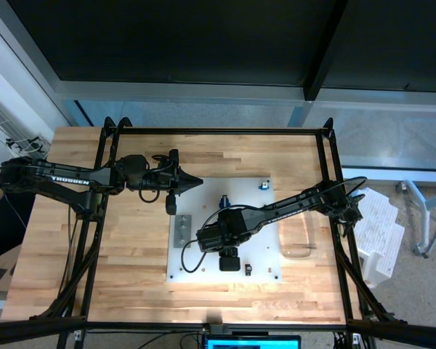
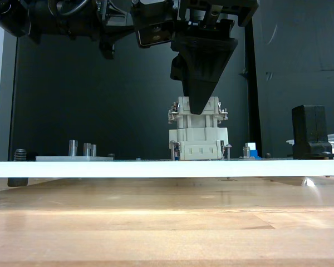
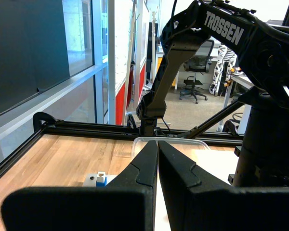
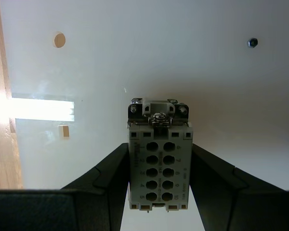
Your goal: Pick the HAN10E connector and install on the hub
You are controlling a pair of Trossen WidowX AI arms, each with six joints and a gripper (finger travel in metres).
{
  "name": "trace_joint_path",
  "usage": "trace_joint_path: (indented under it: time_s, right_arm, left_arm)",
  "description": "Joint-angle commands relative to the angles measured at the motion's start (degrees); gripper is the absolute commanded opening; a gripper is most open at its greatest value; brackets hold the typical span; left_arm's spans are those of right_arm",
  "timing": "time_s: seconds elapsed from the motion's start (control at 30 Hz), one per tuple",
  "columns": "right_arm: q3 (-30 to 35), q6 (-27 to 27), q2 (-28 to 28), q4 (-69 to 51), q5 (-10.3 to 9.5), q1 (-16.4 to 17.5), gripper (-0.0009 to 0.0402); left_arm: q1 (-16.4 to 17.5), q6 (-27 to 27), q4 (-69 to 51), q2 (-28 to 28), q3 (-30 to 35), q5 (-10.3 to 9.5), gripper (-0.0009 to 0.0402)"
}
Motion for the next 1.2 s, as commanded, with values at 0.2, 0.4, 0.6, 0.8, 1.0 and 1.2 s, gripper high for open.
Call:
trace_joint_path:
  time_s: [0.2,0.4,0.6,0.8,1.0,1.2]
  right_arm:
    - [0.0,0.2,0.1,0.3,0.0,0.0,0.0063]
    - [-0.3,0.1,0.1,0.5,0.02,0.0,0.0063]
    - [-2.3,0.1,0.1,2.2,0.02,0.0,0.0063]
    - [-5.6,0.0,0.1,6.1,0.0,-0.1,0.0063]
    - [-7.5,0.0,0.1,8.2,0.0,-0.2,0.0063]
    - [-7.5,0.1,0.0,8.3,0.02,-0.2,0.0063]
  left_arm:
    - [0.0,0.0,0.0,0.0,0.0,0.0,0.0]
    - [0.0,0.0,0.0,0.0,0.0,0.0,0.0]
    - [0.0,0.0,0.0,0.0,0.0,0.02,0.0]
    - [0.0,0.0,0.0,0.0,0.0,0.02,0.0]
    - [0.0,0.0,0.0,0.0,0.0,0.02,0.0]
    - [0.0,0.0,0.0,0.0,0.0,0.02,0.0]
